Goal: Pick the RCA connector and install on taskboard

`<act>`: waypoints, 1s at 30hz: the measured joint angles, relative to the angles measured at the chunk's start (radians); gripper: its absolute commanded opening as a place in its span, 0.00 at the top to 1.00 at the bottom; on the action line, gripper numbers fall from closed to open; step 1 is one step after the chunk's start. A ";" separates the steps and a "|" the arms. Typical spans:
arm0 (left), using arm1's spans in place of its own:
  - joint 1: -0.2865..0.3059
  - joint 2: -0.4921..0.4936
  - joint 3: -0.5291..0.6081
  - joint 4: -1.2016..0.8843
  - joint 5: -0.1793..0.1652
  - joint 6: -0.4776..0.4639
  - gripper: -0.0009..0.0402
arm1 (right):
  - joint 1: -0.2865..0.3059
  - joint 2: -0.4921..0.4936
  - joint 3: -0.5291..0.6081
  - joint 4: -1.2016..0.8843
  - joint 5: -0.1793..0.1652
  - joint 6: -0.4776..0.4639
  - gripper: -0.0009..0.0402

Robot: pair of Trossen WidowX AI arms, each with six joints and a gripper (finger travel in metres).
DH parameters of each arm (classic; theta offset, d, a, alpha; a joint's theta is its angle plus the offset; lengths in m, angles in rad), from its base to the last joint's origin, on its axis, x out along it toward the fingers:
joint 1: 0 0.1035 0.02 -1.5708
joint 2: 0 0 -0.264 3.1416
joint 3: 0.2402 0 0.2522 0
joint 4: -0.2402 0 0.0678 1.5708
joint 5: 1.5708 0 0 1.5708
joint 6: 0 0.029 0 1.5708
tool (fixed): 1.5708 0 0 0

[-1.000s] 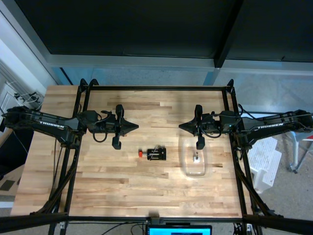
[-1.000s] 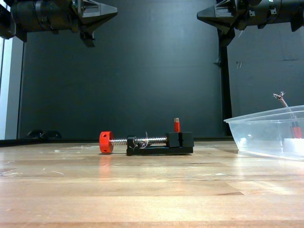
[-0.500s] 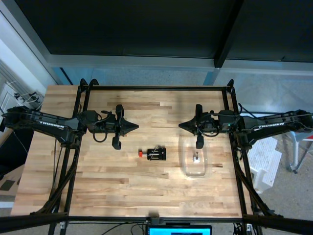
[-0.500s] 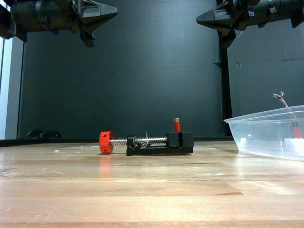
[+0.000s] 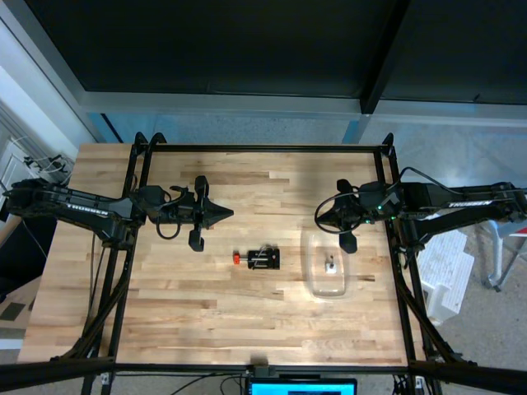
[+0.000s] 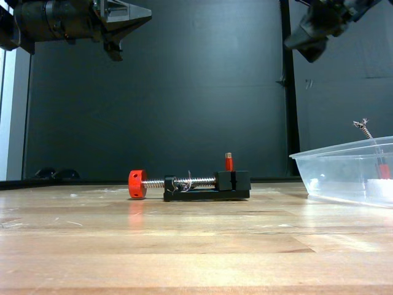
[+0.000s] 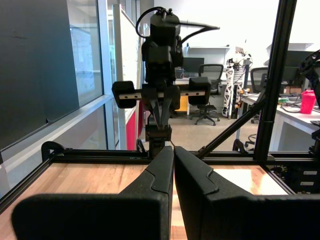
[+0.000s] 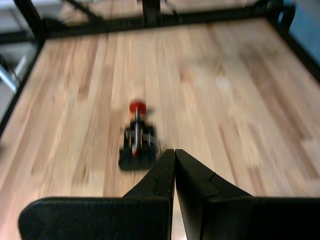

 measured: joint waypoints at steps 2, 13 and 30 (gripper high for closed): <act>0.000 0.000 0.000 0.000 0.000 0.000 0.98 | 0.012 0.000 0.011 -0.054 0.000 0.011 0.98; 0.000 0.000 0.000 0.000 0.000 0.000 0.98 | 0.109 0.000 0.042 -0.301 0.000 0.101 0.98; 0.000 0.000 0.000 0.000 0.000 0.000 0.98 | 0.260 0.061 0.042 -0.449 0.035 0.214 0.91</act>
